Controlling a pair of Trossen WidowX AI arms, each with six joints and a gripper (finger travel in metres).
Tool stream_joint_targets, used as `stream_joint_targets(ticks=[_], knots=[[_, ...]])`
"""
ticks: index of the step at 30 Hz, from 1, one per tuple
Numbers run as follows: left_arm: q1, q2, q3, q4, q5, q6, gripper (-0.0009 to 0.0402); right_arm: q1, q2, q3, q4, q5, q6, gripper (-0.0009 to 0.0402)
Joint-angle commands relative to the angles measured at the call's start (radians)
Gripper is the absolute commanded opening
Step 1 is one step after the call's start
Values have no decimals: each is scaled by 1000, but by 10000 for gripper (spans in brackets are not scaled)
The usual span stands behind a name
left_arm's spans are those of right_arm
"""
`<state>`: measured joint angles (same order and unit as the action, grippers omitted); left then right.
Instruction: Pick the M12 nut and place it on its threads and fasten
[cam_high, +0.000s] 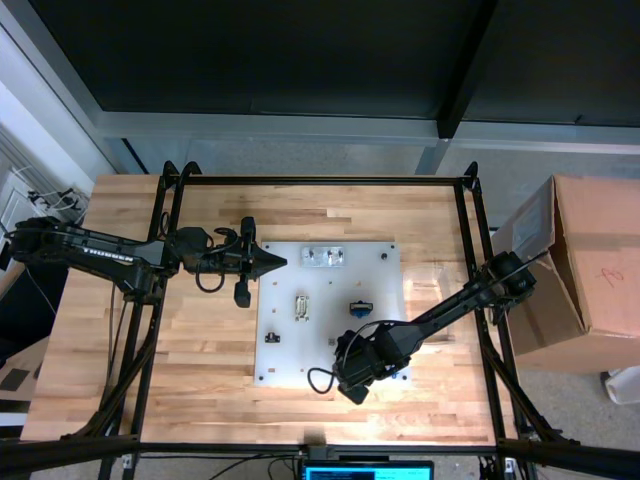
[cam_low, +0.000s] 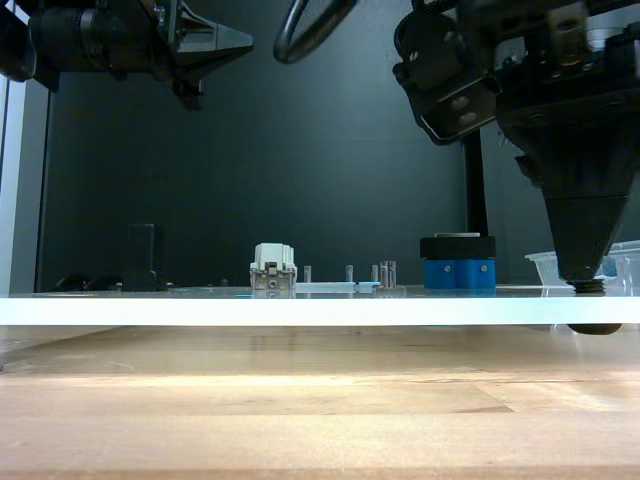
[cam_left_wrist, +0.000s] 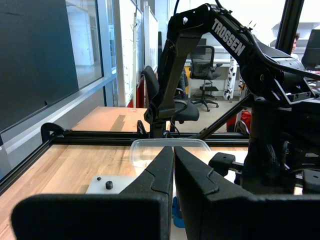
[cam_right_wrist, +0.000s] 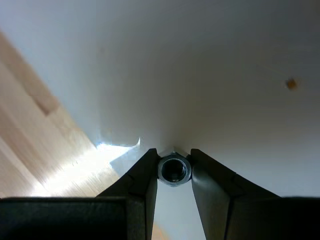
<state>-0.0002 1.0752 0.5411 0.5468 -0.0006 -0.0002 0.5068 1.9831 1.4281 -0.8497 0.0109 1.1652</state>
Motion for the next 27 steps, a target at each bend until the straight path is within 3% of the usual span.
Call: stream_joint_targets(ticks=[1, 13, 27], knots=[[0, 0, 0, 0, 0, 0, 0, 1, 2, 0, -2, -4, 78, 25], [0, 0, 0, 0, 0, 0, 0, 1, 3, 0, -5, -3, 131, 38], [0, 0, 0, 0, 0, 0, 0, 1, -6, 2, -3, 0, 128, 188]])
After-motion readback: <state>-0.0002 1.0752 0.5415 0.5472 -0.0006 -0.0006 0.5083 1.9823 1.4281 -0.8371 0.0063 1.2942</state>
